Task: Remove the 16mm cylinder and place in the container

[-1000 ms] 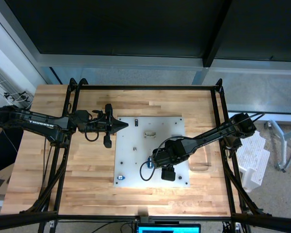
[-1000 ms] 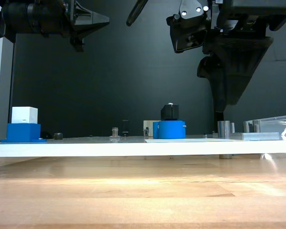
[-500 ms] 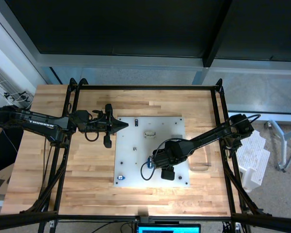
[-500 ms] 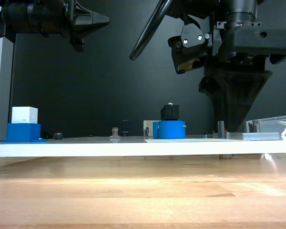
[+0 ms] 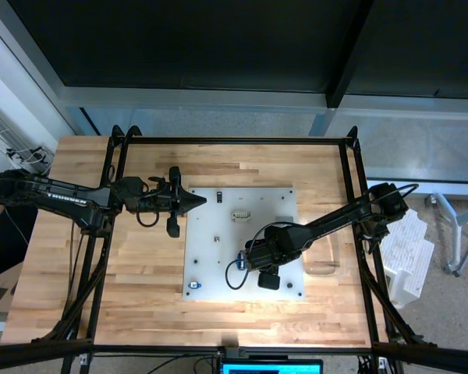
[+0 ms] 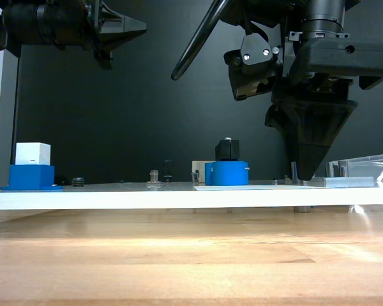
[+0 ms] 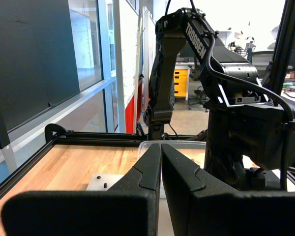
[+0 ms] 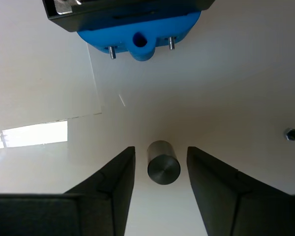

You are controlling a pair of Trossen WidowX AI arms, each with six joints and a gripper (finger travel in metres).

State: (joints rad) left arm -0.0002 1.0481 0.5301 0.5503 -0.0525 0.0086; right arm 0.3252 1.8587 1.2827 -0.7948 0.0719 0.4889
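The 16mm cylinder [image 8: 163, 169], a short dark silvery peg, stands upright in the white board [image 8: 246, 73]. My right gripper [image 8: 160, 153] is open and lowered around it, one finger on each side with a small gap to each. In the low view only a sliver of the cylinder [image 6: 294, 171] shows beside the right gripper [image 6: 301, 176]. From above, the right gripper [image 5: 267, 270] hides it. The container [image 5: 328, 254], a clear tub, lies just right of the board. My left gripper [image 5: 195, 201] hovers shut at the board's far left corner.
A blue part [image 6: 228, 172] with a black top stands mid-board, and a blue base with a white cube [image 6: 32, 167] stands at the left. A flat grey block [image 6: 345, 182] lies beside the right gripper. Small pegs and screws dot the board [image 5: 242, 222].
My right gripper has come down over the cylinder, so its fingers now straddle it. The left arm has not moved.
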